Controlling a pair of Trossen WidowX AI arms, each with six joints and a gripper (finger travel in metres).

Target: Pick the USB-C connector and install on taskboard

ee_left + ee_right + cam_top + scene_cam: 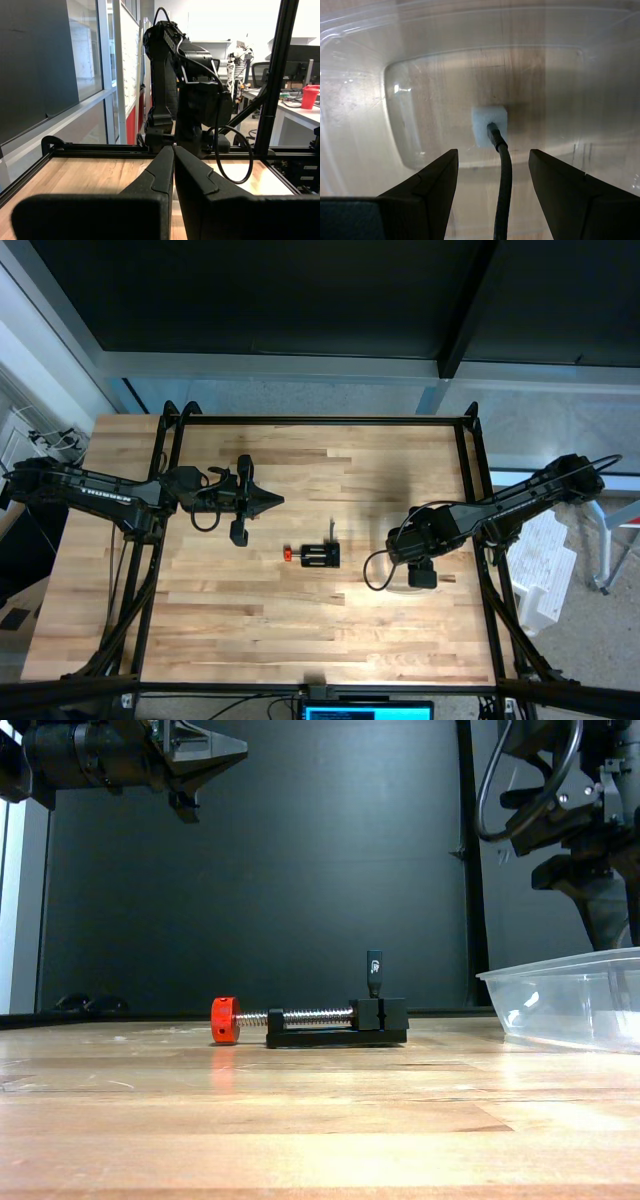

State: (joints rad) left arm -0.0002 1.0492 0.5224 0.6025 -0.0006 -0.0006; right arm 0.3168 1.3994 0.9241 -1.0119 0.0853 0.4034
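The USB-C connector (pixel 502 170) is a thin dark stick lying in the clear plastic tray (pixel 560 1005), its tip against a small white square piece (pixel 482 120). My right gripper (pixel 493 153) hangs open just above it, one finger on each side, not touching it. The taskboard (pixel 320 556) is a small black block at the table's middle, with an orange-red knob (pixel 225 1019) at its left end and a thin dark post (pixel 374 972) standing on it. My left gripper (pixel 268 500) hovers high at the left of the taskboard, shut and empty.
The clear tray (pixel 355 35) sits to the right of the taskboard, under the right arm (pixel 500 505). A black frame (pixel 320 421) runs around the wooden table. Bare wood lies between the taskboard and the tray.
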